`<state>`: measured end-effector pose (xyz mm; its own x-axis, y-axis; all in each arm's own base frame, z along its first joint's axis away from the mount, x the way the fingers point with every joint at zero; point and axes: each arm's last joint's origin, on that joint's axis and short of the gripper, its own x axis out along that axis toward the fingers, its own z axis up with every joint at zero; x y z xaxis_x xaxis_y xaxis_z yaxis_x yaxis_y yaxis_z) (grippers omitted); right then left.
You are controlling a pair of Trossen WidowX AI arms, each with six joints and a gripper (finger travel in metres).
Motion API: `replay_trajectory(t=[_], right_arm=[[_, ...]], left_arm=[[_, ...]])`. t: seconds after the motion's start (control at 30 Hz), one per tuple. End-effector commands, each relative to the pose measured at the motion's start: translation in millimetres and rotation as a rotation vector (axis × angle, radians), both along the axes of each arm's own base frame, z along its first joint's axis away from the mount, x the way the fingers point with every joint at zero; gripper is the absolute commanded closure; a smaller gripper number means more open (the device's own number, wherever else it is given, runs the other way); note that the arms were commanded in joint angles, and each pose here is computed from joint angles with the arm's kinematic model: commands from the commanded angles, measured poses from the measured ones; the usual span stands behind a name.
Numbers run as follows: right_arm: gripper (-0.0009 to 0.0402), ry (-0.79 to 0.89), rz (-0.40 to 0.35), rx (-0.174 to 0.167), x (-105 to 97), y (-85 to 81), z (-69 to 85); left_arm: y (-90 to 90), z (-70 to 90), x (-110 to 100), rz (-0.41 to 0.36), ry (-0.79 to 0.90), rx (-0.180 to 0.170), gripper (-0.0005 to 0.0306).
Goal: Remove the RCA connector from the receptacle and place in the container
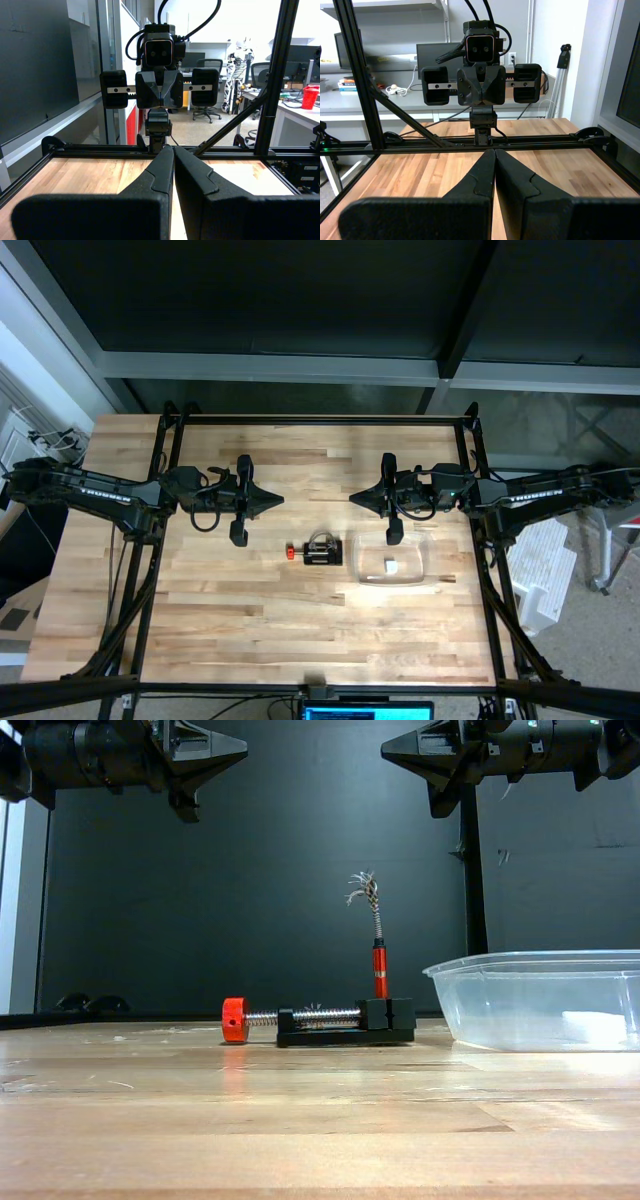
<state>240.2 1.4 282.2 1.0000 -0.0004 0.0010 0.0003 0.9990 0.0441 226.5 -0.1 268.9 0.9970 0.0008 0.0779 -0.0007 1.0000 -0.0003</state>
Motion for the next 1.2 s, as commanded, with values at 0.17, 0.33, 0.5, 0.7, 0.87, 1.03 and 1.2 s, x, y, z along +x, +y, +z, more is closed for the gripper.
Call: replay_trajectory(t=[0.17, 0.33, 0.5, 0.7, 0.87, 1.03, 1.2], right_arm=[[0.0393, 0.000, 0.000, 0.000, 0.1, 0.1, -0.1], [0.0393, 0.000, 0.000, 0.000, 0.1, 0.1, -0.1], [0.0393, 0.000, 0.000, 0.000, 0.1, 0.1, -0.1], [0.0393, 0.000, 0.000, 0.000, 0.1, 0.0, -0.1], [0.0393, 0.000, 0.000, 0.000, 0.1, 0.0, 0.0], [0.0393, -0.001, 0.001, 0.001, 0.1, 0.2, 0.1], [0.0393, 0.015, 0.013, 0.039, 1.2, 1.0, 3.9]], left_arm=[[0.1, 0.0, 0.0, 0.000, 0.000, 0.000, 0.0300], [0.1, 0.0, 0.0, 0.000, 0.000, 0.000, 0.0300], [0.1, 0.0, 0.0, 0.000, 0.000, 0.000, 0.0300], [0.1, 0.0, 0.0, 0.000, 0.000, 0.000, 0.0300], [0.2, 0.0, 0.0, 0.000, 0.000, 0.000, 0.0300], [0.1, 0.0, 0.0, 0.000, 0.000, 0.000, 0.0300], [0.2, 0.0, 0.0, 0.000, 0.000, 0.000, 0.0300]])
